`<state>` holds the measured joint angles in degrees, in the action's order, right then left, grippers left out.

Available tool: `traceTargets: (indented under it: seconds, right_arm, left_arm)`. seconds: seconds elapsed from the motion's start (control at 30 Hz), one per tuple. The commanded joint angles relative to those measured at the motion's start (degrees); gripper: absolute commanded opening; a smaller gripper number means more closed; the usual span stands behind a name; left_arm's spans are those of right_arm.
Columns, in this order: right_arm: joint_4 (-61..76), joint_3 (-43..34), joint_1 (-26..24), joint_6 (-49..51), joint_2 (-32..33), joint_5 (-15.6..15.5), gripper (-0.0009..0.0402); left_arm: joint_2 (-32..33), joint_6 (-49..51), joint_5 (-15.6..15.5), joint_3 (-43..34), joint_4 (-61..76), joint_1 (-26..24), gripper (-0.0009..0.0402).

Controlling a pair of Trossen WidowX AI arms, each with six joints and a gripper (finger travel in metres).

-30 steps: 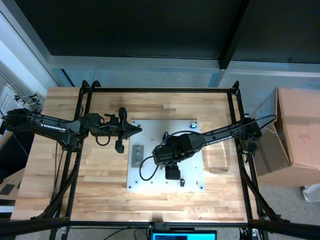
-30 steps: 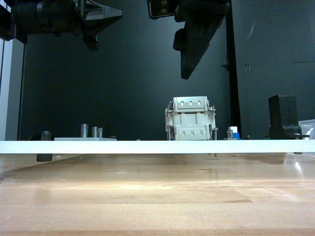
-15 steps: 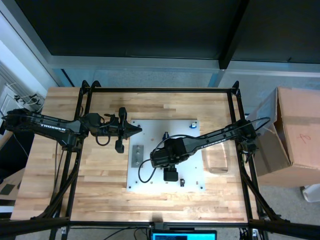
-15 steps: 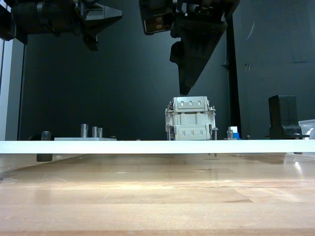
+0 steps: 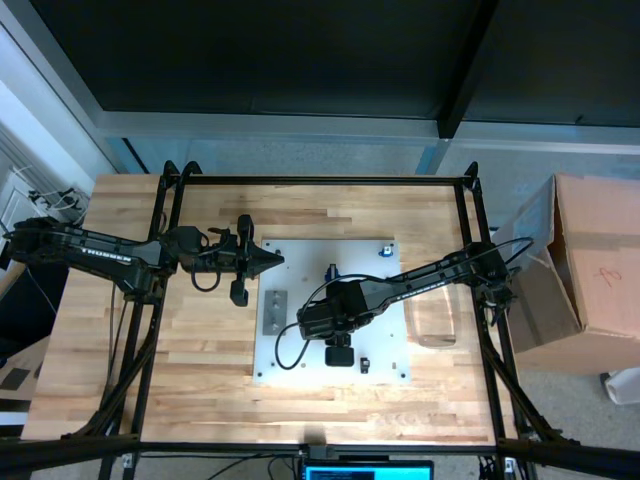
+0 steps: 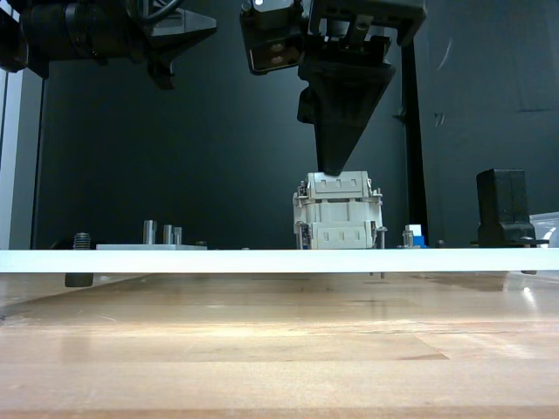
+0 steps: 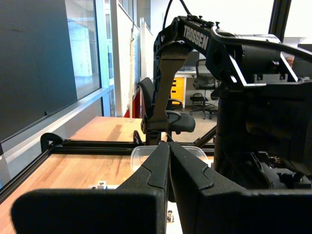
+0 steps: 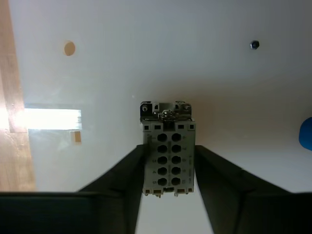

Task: Remove the HAN10E connector from the taskboard and place in the container

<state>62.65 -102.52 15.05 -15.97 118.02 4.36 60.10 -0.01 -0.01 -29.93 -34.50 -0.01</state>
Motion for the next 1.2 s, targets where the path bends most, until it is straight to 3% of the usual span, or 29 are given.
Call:
traceTargets:
  seconds: [0.03, 0.2, 0.33, 1.2]
  right_arm:
    - [0.28, 0.02, -0.09, 0.15, -0.04, 0.26, 0.0057]
    - [0.52, 0.02, -0.07, 0.20, -0.26, -0.11, -0.0004]
    - [0.79, 0.02, -0.07, 0.17, -0.66, -0.11, 0.0010]
    - [3.41, 0.07, -0.07, -0.09, -7.80, -0.92, 0.0000]
  left_arm:
    - [0.02, 0.00, 0.00, -0.02, -0.02, 0.02, 0.0000]
    - [0.00, 0.00, 0.00, -0.02, -0.02, 0.02, 0.0000]
    - [0.02, 0.00, 0.00, -0.02, -0.02, 0.00, 0.0000]
    - [0.02, 0.00, 0.00, -0.02, -0.02, 0.00, 0.0000]
